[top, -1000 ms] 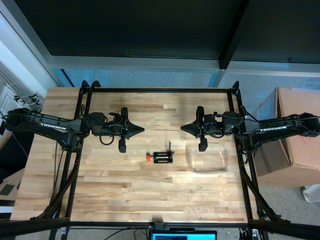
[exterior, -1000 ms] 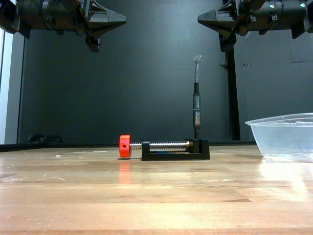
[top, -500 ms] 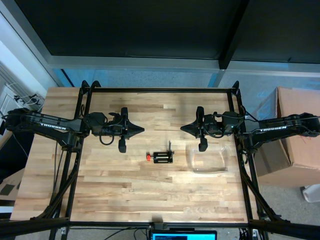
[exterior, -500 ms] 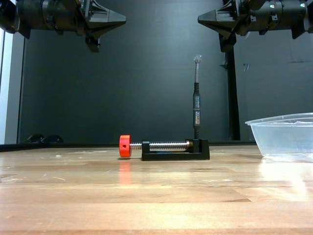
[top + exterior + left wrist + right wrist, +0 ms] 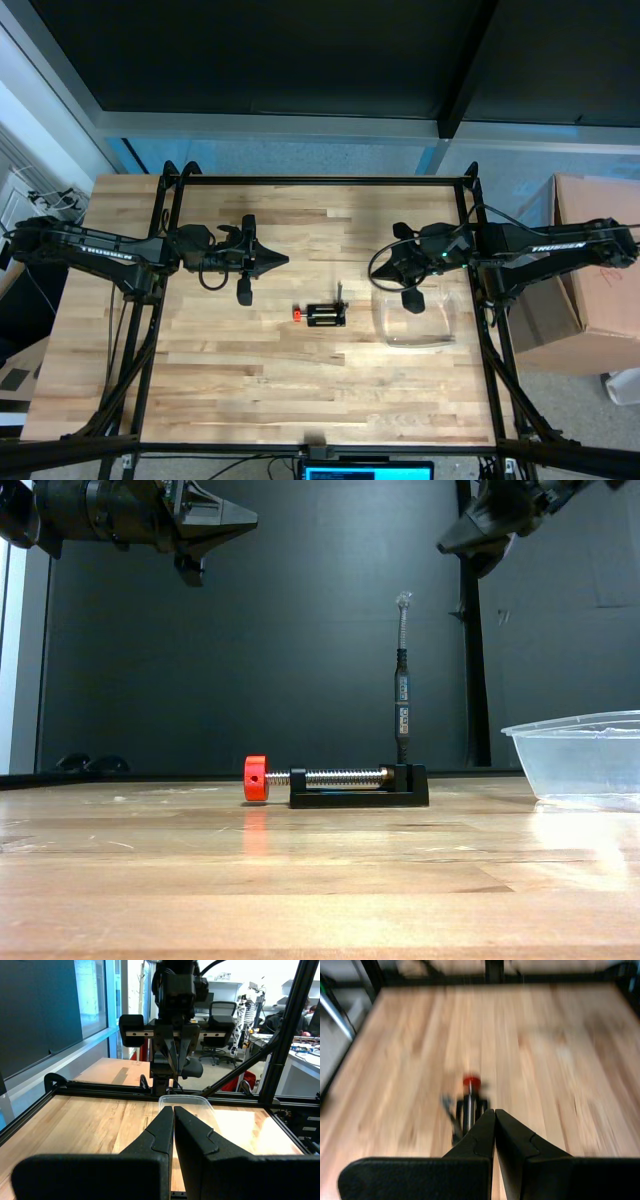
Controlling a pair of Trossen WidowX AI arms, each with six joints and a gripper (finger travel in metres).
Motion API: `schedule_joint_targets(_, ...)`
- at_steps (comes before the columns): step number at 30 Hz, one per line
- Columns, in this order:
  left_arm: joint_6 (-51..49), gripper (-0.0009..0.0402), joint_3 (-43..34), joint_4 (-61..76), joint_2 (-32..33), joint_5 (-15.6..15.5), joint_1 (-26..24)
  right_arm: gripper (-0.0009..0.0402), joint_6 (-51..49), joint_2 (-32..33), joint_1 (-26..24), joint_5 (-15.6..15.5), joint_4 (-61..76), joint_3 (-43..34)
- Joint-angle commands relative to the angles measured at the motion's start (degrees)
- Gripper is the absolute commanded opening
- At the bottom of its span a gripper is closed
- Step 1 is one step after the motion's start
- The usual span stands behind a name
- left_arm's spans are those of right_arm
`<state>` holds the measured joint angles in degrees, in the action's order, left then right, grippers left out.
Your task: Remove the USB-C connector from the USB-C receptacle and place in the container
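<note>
Wooden table (image 5: 250, 380) bearing a small black screw clamp (image 5: 325, 316) and a clear plastic container (image 5: 420, 342)

Pale wooden table (image 5: 300, 380), clear glossy plastic container (image 5: 590, 760), matt black clamp (image 5: 360, 799) with shiny metal screw (image 5: 345, 776).

Hi cam overhead, lo table-level, wrist cams inward, hi/lo share connector (image 5: 401, 695)
</note>
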<state>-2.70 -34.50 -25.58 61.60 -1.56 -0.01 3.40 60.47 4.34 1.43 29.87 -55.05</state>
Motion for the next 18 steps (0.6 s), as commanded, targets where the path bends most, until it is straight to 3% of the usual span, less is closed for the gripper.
schedule_joint_targets(1,0.0,0.0,0.0,0.0,0.0,0.0,0.0,0.0,1.3,3.0,1.6,1.8,8.5,-5.0)
schedule_joint_targets(7,0.0,0.0,0.0,0.0,0.0,0.0,0.0,0.0,2.8,6.9,2.9,2.1,15.1,-10.0)
schedule_joint_targets(14,0.0,0.0,0.0,0.0,0.0,0.0,0.0,0.0001,5.0,7.5,3.3,2.0,17.5,-10.2)
schedule_joint_targets(18,0.0,0.0,0.0,0.0,0.0,0.0,0.0,0.0032,7.5,8.0,4.4,2.0,17.8,-10.2)
